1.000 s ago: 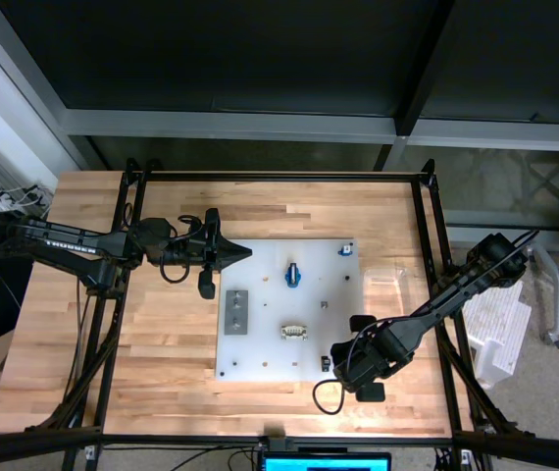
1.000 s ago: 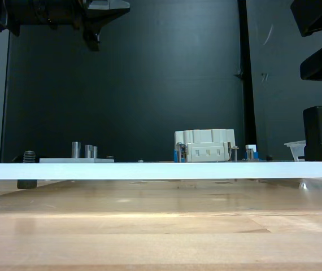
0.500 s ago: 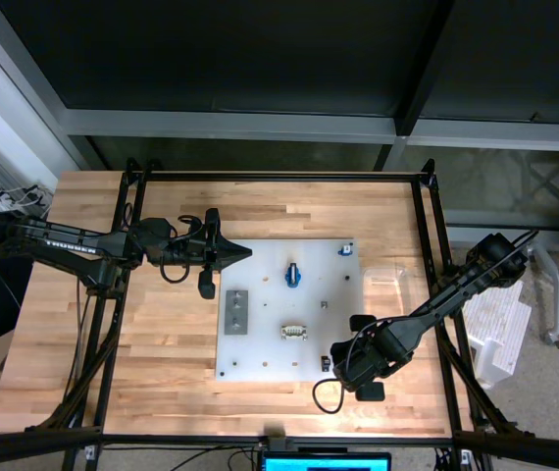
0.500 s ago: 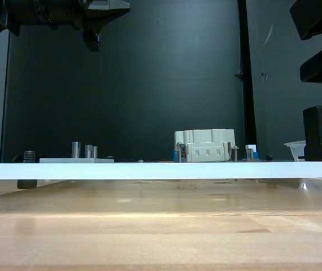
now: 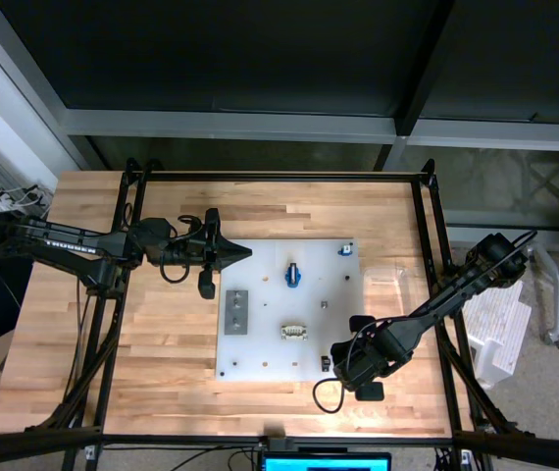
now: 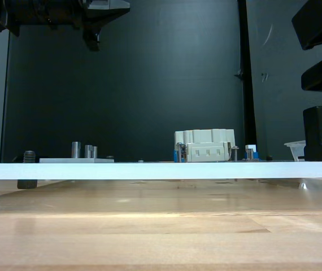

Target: Pick the 16mm bar and install on taskboard

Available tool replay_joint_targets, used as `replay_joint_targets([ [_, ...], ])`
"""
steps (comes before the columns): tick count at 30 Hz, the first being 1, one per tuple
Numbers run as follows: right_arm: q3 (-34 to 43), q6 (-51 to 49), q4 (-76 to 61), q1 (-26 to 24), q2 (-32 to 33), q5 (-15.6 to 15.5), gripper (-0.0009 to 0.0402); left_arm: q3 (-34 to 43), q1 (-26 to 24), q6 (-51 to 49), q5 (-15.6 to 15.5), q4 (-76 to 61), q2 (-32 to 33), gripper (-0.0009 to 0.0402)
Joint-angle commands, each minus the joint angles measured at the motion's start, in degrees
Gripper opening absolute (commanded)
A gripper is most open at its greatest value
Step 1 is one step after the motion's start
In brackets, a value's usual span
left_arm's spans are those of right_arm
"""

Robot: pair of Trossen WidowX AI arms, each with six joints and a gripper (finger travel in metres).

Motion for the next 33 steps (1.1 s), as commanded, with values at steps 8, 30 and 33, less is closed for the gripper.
replay_joint_targets([
  [8,-1.8,0.0,2.1,0.0,0.0,0.2,0.0,0.0,0.0,0.0,0.0,0.0,0.0,0.0],
  [30,-1.9,0.0,2.6,0.0,-0.2,0.1,0.0097,0.0,0.0,0.0,0.0,0.0,0.0,0.0],
  [33,-1.9,0.0,2.6,0.0,-0.3,0.1,0.0136,0.0,0.0,0.0,0.0,0.0,0.0,0.0],
])
